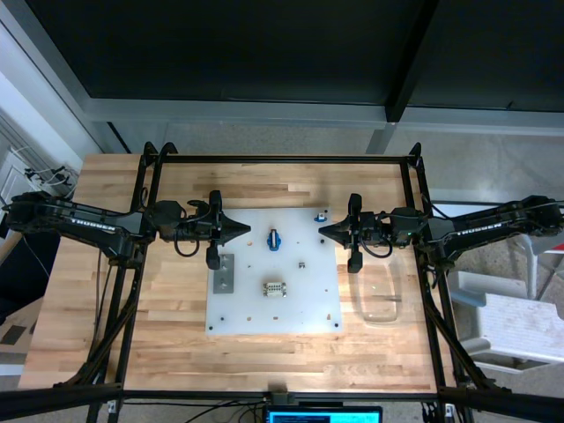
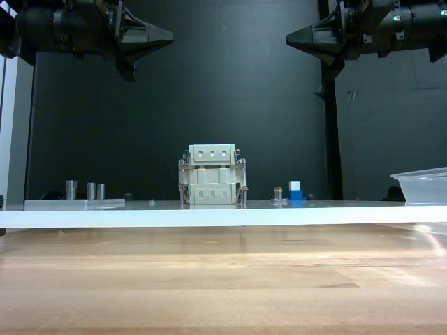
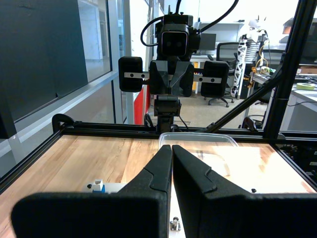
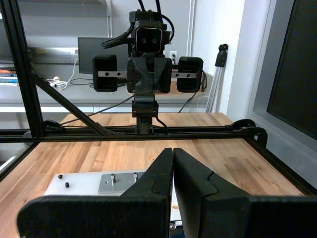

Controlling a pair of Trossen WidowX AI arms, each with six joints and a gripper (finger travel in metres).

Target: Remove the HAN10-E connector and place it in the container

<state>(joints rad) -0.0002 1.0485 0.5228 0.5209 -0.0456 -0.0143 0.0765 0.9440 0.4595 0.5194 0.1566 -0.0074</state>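
From the high view we see a flat white rectangular plastic board [image 1: 308, 300] lying in the middle of the pale wooden worktop [image 1: 176, 352]. The small light-grey rectangular HAN10-E connector [image 1: 275, 289] stands on the white board, close to its near edge and about midway across. A blue knob [image 1: 274, 239] sits farther back on the board, and a flat grey metal plate [image 1: 223, 275] lies along the board's left edge. The clear plastic rectangular container [image 1: 379, 300] rests on the worktop just beside the board's right edge. The left gripper [image 1: 249, 231] hangs over the far left part of the board and the right gripper [image 1: 320, 232] over its far right part. Each has its fingers pressed together, and the two tips point at each other. In the low view we find the connector [image 2: 211, 176] upright on the board, looking like two stacked tiers. The left gripper [image 2: 171, 33] and right gripper [image 2: 288, 36] are high above the board, well apart from the connector. In the left wrist view the left gripper [image 3: 172, 147] comes to a closed point above the board, with the container [image 3: 198, 141] beyond the board's far side. In the right wrist view the right gripper [image 4: 173, 149] is likewise pressed to a point, and the grey metal plate [image 4: 119, 182] lies on the board beyond it.
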